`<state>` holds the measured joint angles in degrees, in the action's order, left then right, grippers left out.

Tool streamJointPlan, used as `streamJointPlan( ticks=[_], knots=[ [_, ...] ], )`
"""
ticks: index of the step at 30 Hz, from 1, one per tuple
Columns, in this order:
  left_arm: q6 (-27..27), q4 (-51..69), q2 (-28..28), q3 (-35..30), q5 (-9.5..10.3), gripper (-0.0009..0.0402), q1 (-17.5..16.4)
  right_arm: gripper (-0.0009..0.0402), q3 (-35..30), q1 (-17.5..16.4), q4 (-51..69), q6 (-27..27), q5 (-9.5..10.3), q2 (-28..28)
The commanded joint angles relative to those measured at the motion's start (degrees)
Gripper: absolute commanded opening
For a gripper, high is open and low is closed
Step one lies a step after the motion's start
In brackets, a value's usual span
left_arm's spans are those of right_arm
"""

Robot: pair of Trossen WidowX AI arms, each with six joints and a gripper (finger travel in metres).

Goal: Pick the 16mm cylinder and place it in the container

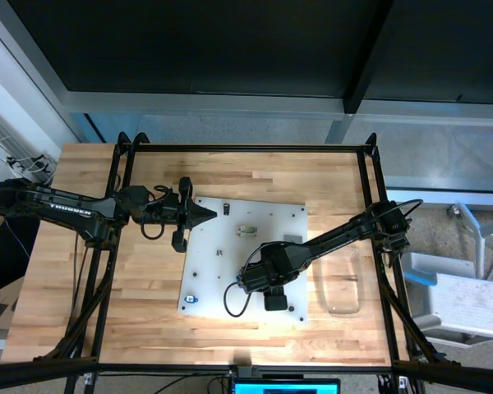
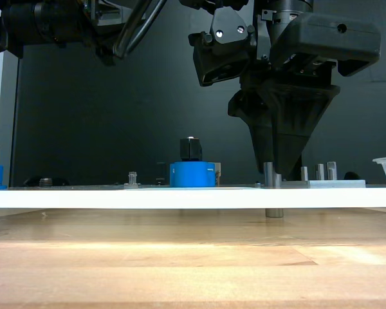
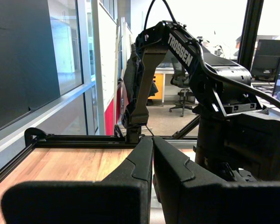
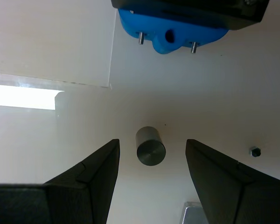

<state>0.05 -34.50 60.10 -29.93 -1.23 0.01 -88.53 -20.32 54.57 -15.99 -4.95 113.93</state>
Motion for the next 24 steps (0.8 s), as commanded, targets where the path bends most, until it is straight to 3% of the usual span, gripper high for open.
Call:
streamJointPlan(
  ticks=[1,16,24],
  knots=[
    [0.0,0.0,0.0,0.0,0.0,0.0,0.0,0.0196,0.4,0.1,-0.3,0.0,0.0,0.0],
    [0.0,0.0,0.0,0.0,0.0,0.0,0.0,0.0194,1.2,0.5,-1.4,0.2,0.0,0.0],
    [0.0,0.0,0.0,0.0,0.0,0.0,0.0,0.0146,1.4,0.6,-1.7,0.4,0.0,0.0]
  ],
)
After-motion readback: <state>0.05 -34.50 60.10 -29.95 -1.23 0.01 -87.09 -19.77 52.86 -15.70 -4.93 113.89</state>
